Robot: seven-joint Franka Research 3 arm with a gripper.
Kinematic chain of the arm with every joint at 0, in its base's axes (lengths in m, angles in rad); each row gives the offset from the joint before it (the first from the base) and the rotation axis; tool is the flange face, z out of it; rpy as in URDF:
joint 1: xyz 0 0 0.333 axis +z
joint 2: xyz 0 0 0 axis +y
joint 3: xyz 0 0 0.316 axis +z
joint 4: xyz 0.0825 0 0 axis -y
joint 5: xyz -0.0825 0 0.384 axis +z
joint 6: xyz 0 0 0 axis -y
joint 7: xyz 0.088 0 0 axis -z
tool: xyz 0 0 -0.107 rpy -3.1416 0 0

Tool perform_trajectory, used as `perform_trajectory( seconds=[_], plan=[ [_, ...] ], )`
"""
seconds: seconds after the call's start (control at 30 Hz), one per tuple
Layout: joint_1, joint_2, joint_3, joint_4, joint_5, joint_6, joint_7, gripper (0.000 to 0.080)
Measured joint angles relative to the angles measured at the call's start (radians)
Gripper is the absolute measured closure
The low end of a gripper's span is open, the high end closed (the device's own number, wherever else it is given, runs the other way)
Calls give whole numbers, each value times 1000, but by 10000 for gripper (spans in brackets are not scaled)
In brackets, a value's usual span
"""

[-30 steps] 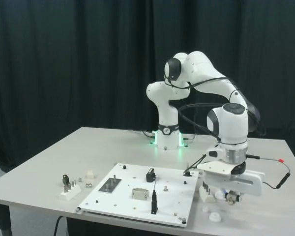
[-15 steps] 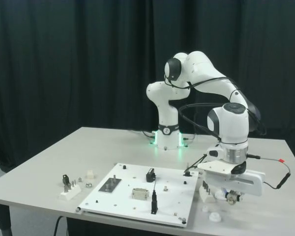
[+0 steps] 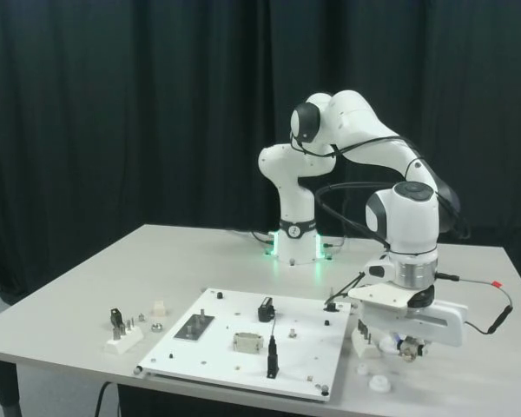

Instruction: Insert waterproof.

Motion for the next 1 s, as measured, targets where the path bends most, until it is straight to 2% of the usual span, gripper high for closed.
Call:
perform_trajectory(
  seconds=[0.7, 1.0],
  plan=[
    [0, 1, -9, 0, 0, 0, 8, 487],
    [0, 1, -31, 1, 0, 0, 45, 487]
  ],
)
